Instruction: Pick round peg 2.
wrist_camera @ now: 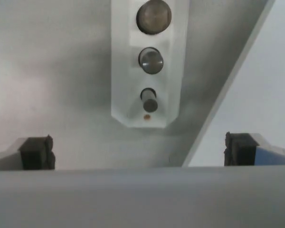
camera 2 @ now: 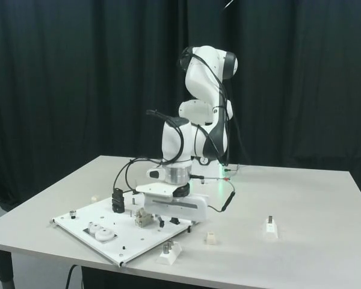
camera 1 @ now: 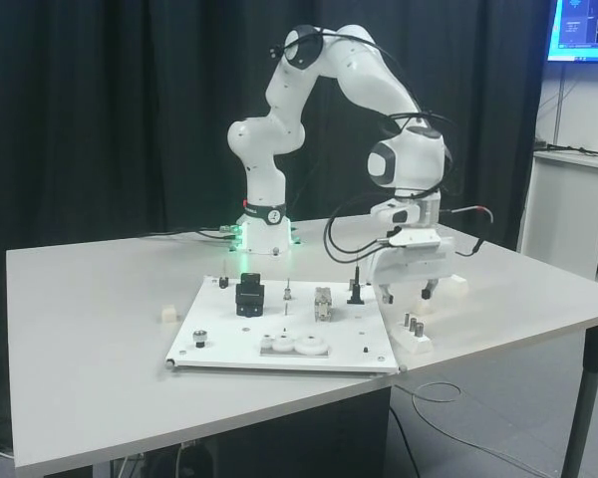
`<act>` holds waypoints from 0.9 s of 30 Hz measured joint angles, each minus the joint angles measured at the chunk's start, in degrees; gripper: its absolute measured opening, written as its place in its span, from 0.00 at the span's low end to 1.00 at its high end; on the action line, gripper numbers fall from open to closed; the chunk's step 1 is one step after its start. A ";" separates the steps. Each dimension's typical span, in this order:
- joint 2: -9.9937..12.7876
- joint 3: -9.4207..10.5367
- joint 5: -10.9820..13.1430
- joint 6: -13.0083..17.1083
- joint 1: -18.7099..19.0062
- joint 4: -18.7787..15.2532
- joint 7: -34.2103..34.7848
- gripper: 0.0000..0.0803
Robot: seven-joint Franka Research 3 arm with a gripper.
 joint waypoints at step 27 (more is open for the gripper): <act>5.11 2.72 0.01 0.01 -2.87 4.05 -0.33 1.00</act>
